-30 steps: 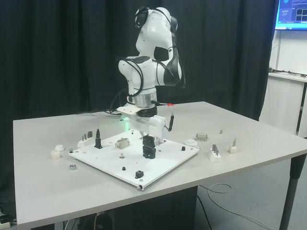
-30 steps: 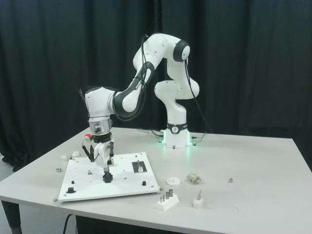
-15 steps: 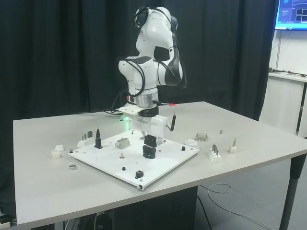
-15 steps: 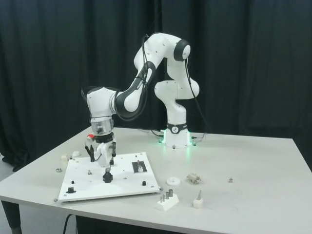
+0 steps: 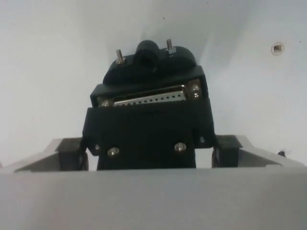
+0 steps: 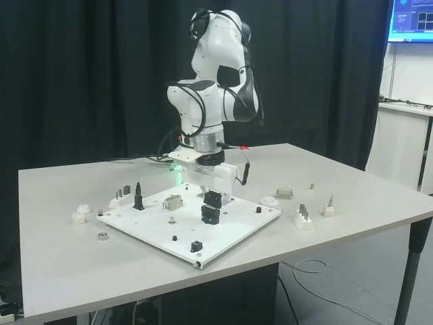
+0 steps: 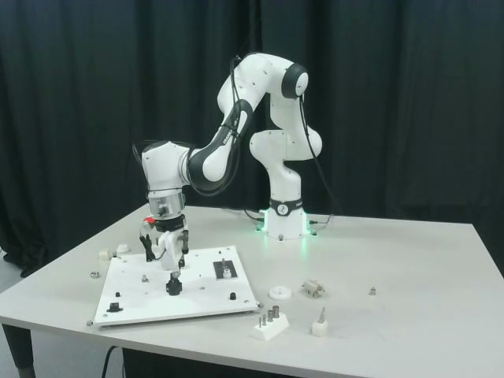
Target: Insert D-SUB.
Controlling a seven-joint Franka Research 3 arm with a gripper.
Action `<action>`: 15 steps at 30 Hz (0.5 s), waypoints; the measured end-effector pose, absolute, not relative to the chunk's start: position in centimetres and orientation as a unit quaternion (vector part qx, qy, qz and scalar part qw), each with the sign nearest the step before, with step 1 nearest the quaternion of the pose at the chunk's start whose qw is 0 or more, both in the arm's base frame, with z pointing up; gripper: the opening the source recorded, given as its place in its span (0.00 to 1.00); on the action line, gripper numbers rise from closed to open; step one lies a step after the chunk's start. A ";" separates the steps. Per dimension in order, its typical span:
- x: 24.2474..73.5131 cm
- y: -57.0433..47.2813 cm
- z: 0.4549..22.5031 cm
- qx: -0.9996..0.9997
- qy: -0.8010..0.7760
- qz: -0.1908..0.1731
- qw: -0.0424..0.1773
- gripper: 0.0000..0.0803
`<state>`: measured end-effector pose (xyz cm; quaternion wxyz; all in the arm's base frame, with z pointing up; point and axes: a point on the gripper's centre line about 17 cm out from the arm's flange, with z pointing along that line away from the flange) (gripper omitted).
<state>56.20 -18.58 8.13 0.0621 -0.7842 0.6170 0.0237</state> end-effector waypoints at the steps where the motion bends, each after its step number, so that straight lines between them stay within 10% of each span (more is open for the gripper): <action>1: 56.2 -18.6 8.1 -0.784 0.617 0.023 0.062 0.71; 15: 56.2 -18.8 8.2 -0.784 0.618 0.019 0.062 0.71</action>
